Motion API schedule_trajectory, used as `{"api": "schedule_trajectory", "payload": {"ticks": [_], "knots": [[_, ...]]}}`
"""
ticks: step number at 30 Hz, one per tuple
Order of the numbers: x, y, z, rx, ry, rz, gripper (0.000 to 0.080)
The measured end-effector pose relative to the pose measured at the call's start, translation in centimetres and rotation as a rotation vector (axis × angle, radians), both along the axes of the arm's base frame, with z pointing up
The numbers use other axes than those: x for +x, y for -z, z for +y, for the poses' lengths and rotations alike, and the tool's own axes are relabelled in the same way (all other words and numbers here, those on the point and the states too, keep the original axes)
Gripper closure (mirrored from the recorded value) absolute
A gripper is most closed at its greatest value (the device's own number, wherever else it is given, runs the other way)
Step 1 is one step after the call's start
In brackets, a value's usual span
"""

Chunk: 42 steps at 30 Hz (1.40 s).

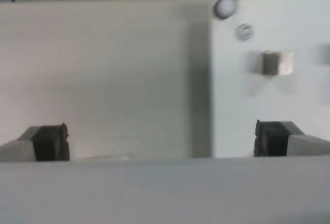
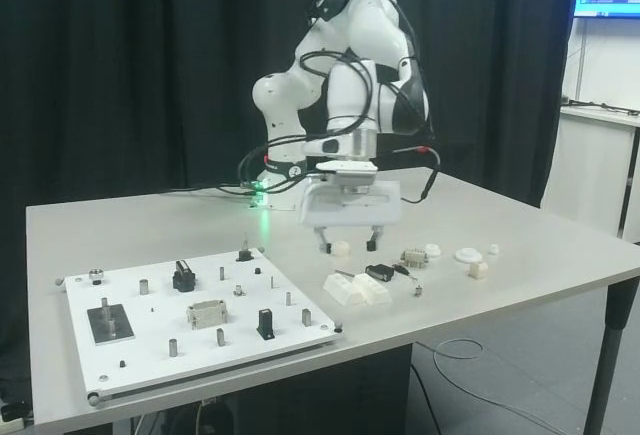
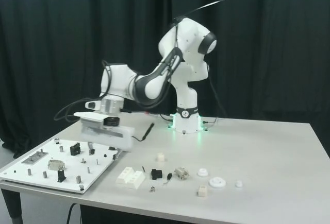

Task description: Remove square peg 4.

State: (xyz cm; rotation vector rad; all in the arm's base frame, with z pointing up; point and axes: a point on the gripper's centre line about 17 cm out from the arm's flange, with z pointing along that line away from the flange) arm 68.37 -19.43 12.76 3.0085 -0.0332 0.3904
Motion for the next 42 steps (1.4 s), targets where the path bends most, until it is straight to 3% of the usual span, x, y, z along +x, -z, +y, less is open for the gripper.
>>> {"api": "schedule_trajectory", "payload": {"ticks": [18,34,42], "knots": [[2.4,2.3,-5.4,0.074,-0.016,-0.012,0.0003],[3.5,5.8,-7.4,0.056,-0.017,0.014,0.0003],[3.6,7.4,-8.1,0.071,-0.012,0.027,0.0003]]}}
